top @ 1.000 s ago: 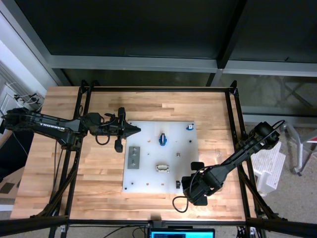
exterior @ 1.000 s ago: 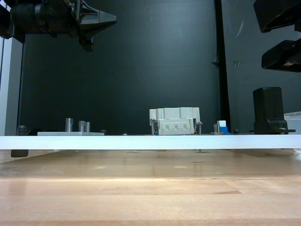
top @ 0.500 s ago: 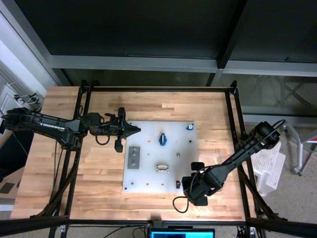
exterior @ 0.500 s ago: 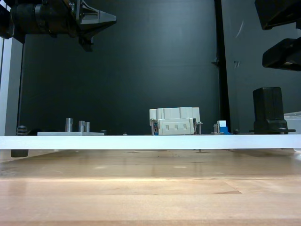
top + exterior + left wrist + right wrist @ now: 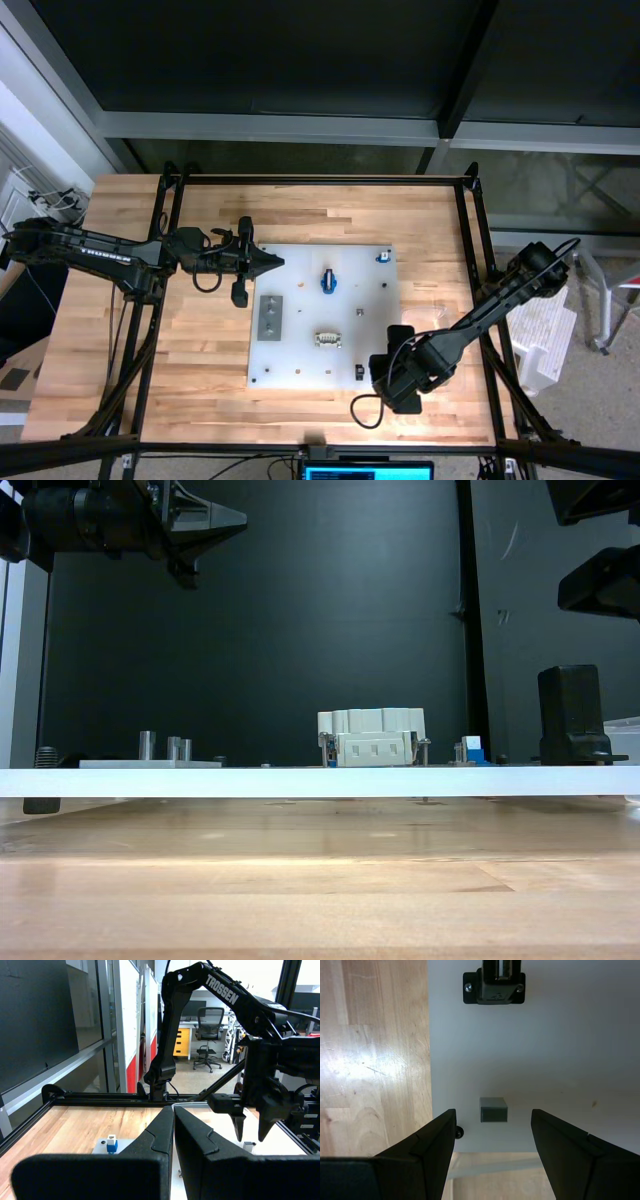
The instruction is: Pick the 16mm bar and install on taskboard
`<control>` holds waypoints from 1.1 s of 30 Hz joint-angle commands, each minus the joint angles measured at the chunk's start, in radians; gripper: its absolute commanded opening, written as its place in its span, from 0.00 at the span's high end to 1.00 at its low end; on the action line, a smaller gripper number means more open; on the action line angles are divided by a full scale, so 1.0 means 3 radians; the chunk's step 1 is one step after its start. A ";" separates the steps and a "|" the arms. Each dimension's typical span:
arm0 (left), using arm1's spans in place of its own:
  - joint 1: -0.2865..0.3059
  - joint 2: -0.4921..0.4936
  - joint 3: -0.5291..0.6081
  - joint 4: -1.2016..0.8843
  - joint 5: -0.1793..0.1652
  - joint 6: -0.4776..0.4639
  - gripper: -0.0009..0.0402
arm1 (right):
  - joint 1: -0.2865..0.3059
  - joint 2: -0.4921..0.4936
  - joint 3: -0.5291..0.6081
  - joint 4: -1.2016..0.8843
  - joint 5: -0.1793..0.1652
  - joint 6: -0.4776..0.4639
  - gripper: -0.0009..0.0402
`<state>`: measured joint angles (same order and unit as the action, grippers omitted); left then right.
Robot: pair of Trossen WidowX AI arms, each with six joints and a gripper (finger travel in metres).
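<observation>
The pick-up looks barely begun: the right hand (image 5: 492, 1112) hangs open above the 16mm bar (image 5: 493, 1109) near the taskboard (image 5: 555, 1050) corner and must next descend and pinch it, while the left hand (image 5: 276, 262) hovers clenched and empty by the board's far-left corner.

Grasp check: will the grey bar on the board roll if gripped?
The 16mm bar looks stubby, rigid: probably no flex. On smooth taskboard it may skid or roll. Right gripper hangs open above it; left gripper, shut, near board's left edge.
</observation>
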<state>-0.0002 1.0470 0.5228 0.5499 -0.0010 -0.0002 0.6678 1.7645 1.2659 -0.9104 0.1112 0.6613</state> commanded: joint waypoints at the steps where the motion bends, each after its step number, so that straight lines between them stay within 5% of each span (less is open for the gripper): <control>1: 0.0000 0.0001 0.0000 0.0001 0.0001 0.0000 0.98 | 0.0000 -0.0018 0.0001 -0.0009 0.0001 0.0000 0.46; 10: 0.0001 0.0001 0.0000 0.0001 0.0001 0.0000 0.98 | -0.0014 -0.0161 0.0001 -0.0075 0.0001 -0.0071 0.46; 18: 0.0001 0.0001 0.0000 0.0001 0.0001 0.0000 0.98 | -0.0251 -0.0514 0.0001 -0.0074 0.0015 -0.0317 0.52; 33: 0.0000 0.0001 0.0000 0.0001 0.0001 0.0000 0.98 | -0.0827 -0.1124 -0.0076 -0.0024 0.0440 -0.0764 0.75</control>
<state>-0.0002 1.0470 0.5228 0.5499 -0.0006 -0.0002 0.4358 1.4429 1.2503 -0.9264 0.2283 0.4454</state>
